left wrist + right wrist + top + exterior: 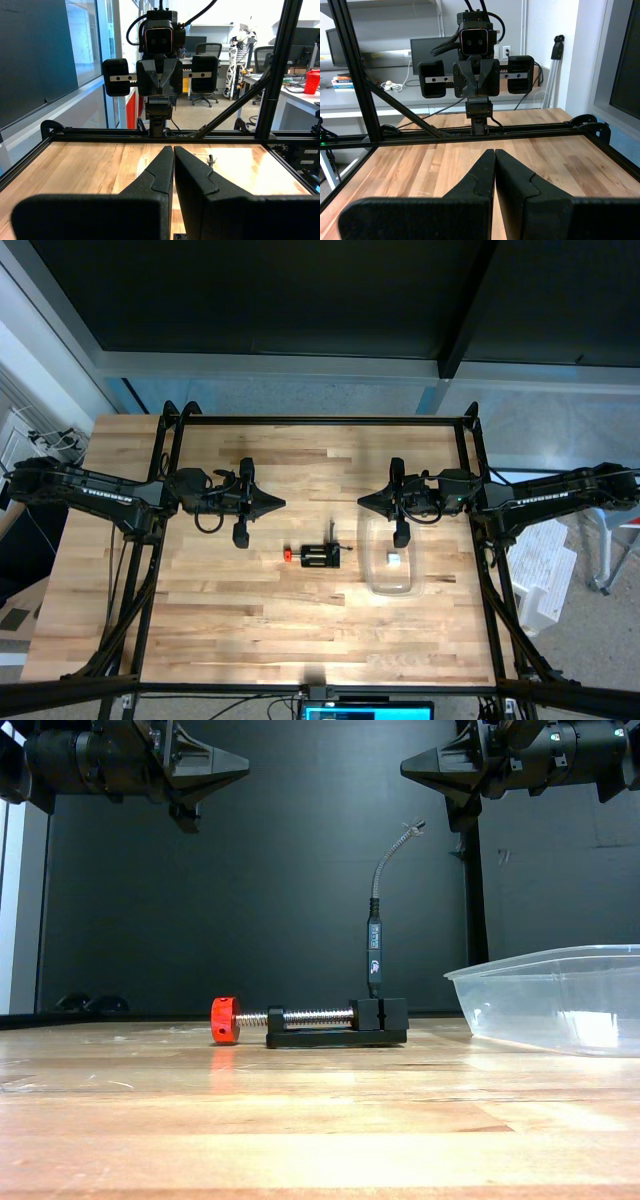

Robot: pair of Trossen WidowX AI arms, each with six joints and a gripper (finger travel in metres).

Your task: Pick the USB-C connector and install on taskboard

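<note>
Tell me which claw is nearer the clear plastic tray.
Right. The right claw hangs shut, raised by the far edge of the tray; the left claw hangs shut well to its left, past the taskboard.

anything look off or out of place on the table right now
The short grey cable on the plug standing upright in the taskboard curls sideways and ends frayed. Nothing else stands out: the left tool and right tool hang shut high above the table, facing each other.
</note>
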